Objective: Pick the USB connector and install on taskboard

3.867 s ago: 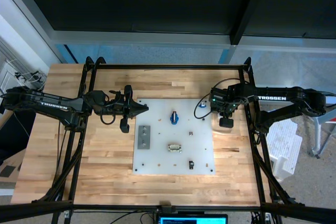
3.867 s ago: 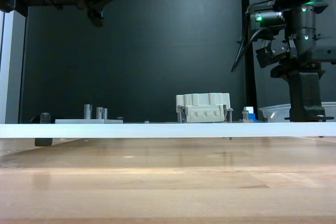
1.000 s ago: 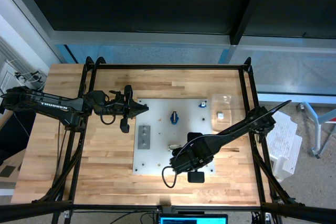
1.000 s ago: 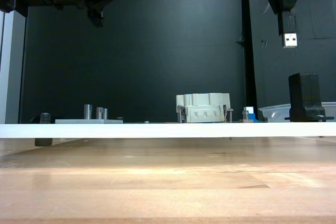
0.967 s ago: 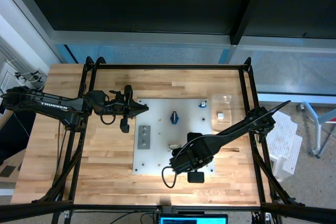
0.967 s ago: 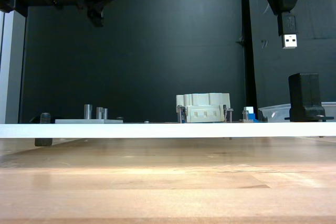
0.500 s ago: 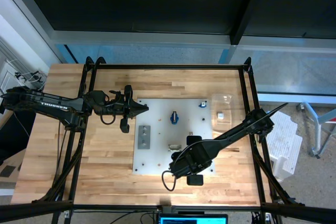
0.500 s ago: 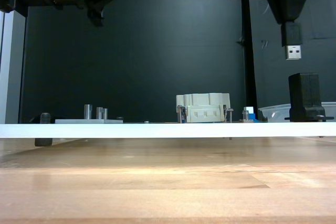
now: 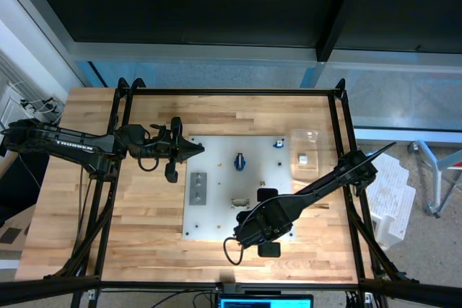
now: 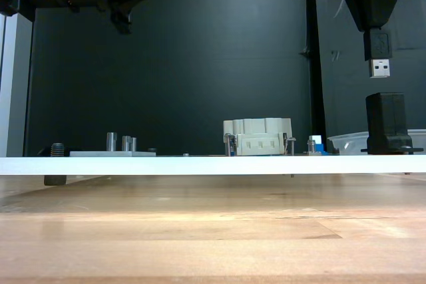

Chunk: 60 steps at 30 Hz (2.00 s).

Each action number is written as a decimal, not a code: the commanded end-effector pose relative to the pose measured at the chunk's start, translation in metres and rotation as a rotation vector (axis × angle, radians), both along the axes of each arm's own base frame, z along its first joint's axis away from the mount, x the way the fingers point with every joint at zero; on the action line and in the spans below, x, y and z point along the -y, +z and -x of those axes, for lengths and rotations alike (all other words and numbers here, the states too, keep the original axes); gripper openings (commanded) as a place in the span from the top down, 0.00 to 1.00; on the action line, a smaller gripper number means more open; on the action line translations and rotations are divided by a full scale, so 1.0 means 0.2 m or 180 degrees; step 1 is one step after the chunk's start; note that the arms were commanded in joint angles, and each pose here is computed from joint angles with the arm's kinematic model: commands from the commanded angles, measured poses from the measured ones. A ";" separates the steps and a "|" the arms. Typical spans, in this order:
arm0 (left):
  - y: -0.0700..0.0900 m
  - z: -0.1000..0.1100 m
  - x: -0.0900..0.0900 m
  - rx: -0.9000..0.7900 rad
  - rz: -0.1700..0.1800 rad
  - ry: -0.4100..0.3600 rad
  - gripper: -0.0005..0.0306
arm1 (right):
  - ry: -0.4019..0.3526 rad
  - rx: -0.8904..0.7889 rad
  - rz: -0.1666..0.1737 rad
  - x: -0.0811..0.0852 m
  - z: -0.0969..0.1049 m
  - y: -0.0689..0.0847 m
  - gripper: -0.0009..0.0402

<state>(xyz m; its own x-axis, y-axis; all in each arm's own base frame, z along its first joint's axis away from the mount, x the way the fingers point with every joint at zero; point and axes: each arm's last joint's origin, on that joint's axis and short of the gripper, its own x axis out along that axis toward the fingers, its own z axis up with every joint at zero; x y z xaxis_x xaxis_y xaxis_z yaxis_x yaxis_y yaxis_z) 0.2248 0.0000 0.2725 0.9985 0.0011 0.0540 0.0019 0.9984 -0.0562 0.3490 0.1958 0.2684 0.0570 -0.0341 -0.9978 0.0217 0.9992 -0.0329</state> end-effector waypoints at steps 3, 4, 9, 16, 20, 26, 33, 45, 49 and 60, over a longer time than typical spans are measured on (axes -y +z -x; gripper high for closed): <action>0.00 0.00 0.00 0.0000 0.0000 -0.0001 0.98 | 0.0004 -0.0013 0.0003 0.00 0.00 -0.02 0.98; 0.00 0.00 0.00 0.0000 0.0000 -0.0001 0.98 | 0.0006 -0.0018 0.0005 0.00 0.00 -0.03 0.98; 0.00 0.00 0.00 0.0000 0.0000 0.0000 0.98 | 0.0017 -0.0018 0.0010 0.00 0.00 -0.04 0.98; 0.00 0.00 0.00 0.0000 0.0000 -0.0001 0.98 | 0.0051 -0.0020 0.0008 0.00 0.00 -0.05 0.98; 0.00 0.00 0.00 0.0000 0.0000 0.0000 0.98 | 0.0053 -0.0019 0.0007 0.00 0.00 -0.05 0.98; 0.00 0.00 0.00 0.0000 0.0000 0.0000 0.98 | 0.0060 -0.0025 0.0010 0.00 0.00 -0.06 0.98; 0.00 0.00 0.00 0.0000 0.0000 0.0000 0.98 | 0.0060 -0.0030 0.0013 0.00 0.00 -0.06 0.98; 0.00 0.00 0.00 0.0001 0.0000 -0.0001 0.98 | 0.0076 -0.0033 0.0017 0.00 0.00 -0.10 0.98; 0.00 0.00 0.00 0.0000 0.0000 -0.0001 0.98 | 0.0086 -0.0036 0.0018 0.00 0.00 -0.14 0.98; 0.00 0.00 0.00 0.0000 0.0000 0.0000 0.98 | 0.0119 -0.0024 -0.0004 0.00 -0.01 -0.17 0.98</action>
